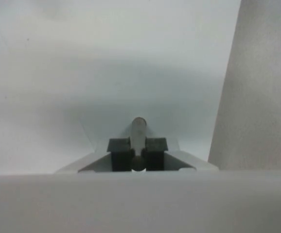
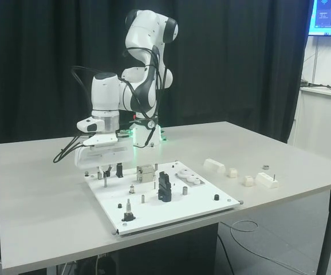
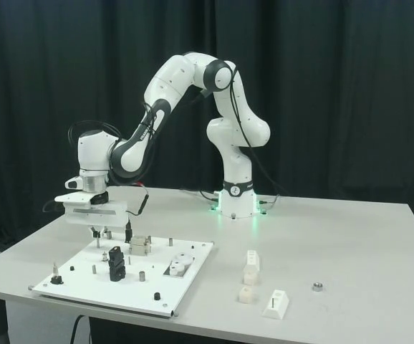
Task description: Insert round peg 2.
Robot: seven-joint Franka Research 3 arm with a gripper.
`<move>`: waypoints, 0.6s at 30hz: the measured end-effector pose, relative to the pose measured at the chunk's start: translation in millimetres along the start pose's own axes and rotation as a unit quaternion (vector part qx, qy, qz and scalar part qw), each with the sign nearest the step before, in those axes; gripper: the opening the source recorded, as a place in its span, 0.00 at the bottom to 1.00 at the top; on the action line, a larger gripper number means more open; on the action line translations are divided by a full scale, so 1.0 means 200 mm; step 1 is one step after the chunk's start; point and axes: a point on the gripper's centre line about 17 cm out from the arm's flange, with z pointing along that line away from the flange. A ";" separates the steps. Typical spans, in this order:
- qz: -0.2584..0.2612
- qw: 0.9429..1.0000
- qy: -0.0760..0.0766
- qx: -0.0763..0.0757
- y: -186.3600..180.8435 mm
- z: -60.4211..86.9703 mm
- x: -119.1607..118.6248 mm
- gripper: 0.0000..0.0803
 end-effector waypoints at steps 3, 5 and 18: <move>0.001 1.000 0.000 0.000 0.00 0.00 0.00 0.07; 0.001 1.000 0.000 0.000 0.00 0.01 0.00 0.07; 0.007 1.000 0.002 0.000 0.00 0.02 0.00 0.07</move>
